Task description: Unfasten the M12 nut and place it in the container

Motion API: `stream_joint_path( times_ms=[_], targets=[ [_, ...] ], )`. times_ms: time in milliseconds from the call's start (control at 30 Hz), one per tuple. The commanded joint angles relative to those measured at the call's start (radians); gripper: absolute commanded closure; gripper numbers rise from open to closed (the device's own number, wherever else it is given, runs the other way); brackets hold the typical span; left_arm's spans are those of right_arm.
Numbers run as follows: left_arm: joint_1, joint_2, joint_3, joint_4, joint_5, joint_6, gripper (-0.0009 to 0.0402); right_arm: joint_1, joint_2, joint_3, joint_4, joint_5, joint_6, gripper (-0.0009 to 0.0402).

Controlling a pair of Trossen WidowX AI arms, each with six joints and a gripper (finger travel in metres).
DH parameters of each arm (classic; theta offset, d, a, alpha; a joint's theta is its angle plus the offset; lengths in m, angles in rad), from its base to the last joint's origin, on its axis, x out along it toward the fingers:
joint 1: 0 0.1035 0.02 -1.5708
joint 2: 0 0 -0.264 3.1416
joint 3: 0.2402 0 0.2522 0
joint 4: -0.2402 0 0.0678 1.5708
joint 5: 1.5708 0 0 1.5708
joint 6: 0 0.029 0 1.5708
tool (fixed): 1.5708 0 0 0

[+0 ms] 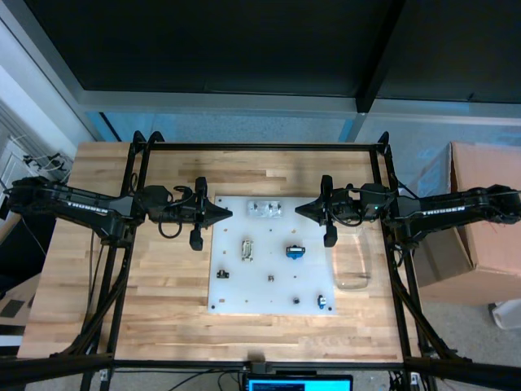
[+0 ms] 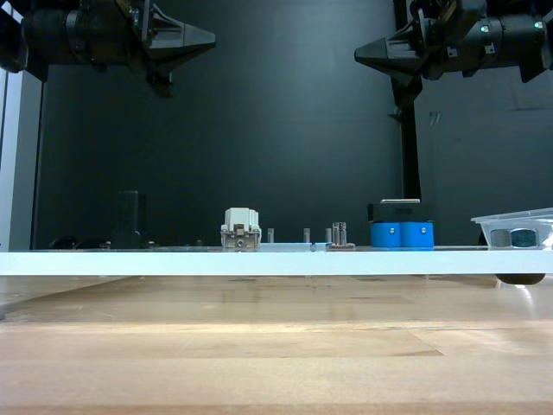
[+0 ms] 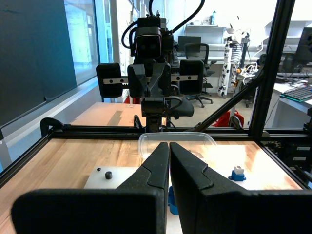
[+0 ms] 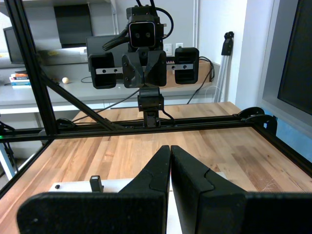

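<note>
Nothing of the task is done yet. The M12 nut (image 1: 323, 303) sits, as far as the high view tells, on its stud close to the near right edge of the white board (image 1: 244, 285). It is outside the clear container (image 1: 352, 259), which lies on the counter (image 1: 155, 309) just beside the board's right edge, though the low view makes the nut seem to lie within its walls. The right gripper (image 1: 298, 210) hangs high over the board's far right part, its fingers pressed together and pointing inward. The nut is well below those fingers and well toward the near edge from them, and the container lies below and just behind their tips. The left gripper (image 1: 228, 213) hangs at like height over the board's far left part, its fingers also pressed together, the tips facing the right fingers across the board and well apart from them. Neither pair pinches anything. The step in hand is, I judge, the approach. The next move calls for the right fingers to spread, come down toward the near edge until they straddle the nut, then pinch it and turn it off the threads. The blue connector block (image 1: 294, 252) stands between those fingers and the nut and needs clearing on the way.
</note>
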Motion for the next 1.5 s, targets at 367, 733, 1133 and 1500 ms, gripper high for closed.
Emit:
stream_joint_path(
  times_ms=[367, 733, 1133, 1500],
  targets=[
    [0.000, 0.000, 0.000, 0.000, 0.000, 0.000, 0.0393, 0.001, 0.000, 0.000, 0.001, 0.000, 0.010, 0.0393],
    [0.000, 0.000, 0.000, 0.000, 0.000, 0.000, 0.0393, 0.080, 0.002, 0.109, -0.357, 0.000, 0.082, 0.0393],
    [0.000, 0.000, 0.000, 0.000, 0.000, 0.000, 0.0393, 0.296, 0.253, 0.498, -1.119, 0.008, 0.203, 0.0393],
    [0.000, 0.000, 0.000, 0.000, 0.000, 0.000, 0.0393, 0.401, 0.553, 0.813, -1.418, 0.009, 0.360, 0.0393]
  ],
)
